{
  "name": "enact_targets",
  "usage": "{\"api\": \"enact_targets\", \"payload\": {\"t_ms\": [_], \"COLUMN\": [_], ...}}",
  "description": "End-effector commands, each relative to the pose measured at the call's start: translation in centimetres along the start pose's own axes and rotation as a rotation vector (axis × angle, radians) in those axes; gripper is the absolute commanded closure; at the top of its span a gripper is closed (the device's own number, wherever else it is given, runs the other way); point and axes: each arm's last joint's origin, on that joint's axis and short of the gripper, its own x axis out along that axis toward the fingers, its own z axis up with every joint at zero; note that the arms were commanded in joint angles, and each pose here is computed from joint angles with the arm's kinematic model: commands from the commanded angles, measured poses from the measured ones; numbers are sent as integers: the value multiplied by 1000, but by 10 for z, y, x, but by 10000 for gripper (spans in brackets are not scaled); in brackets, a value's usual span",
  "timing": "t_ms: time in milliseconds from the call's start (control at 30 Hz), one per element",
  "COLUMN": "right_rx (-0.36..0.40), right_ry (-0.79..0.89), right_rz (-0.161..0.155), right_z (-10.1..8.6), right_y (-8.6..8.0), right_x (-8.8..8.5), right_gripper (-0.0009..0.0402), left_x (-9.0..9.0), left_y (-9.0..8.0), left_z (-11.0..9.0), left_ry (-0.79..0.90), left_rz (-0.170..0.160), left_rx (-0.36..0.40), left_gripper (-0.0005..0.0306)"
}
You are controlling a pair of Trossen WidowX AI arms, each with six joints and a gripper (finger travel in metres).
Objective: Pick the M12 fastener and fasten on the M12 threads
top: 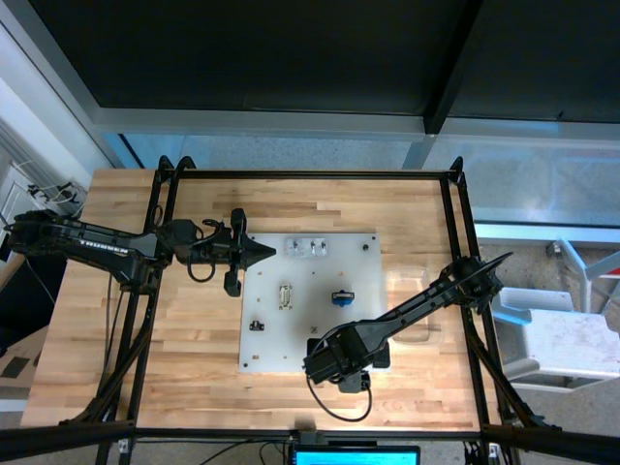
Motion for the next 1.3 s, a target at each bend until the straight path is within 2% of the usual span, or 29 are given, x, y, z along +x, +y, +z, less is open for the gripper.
{"api": "enact_targets", "payload": {"t_ms": [33,700,1000,1300], "right_rx": [3,0,0,20], "right_ry": [-1,-6,1,-6], "right_rz": [-2,-11,0,-1], "right_z": [0,0,0,0], "right_y": [0,2,2,2], "right_x": [1,12,20,21], "right_gripper": [391,391,391,391], "left_x": [0,1,1,1], "left_y": [0,0,0,0], "left_z": [-1,-1,-1,-1], "left_ry": [2,3,3,3], "left_rz": [0,0,-1,-1], "left_rx": [0,0,0,0], "left_gripper": [300,300,300,300]}}
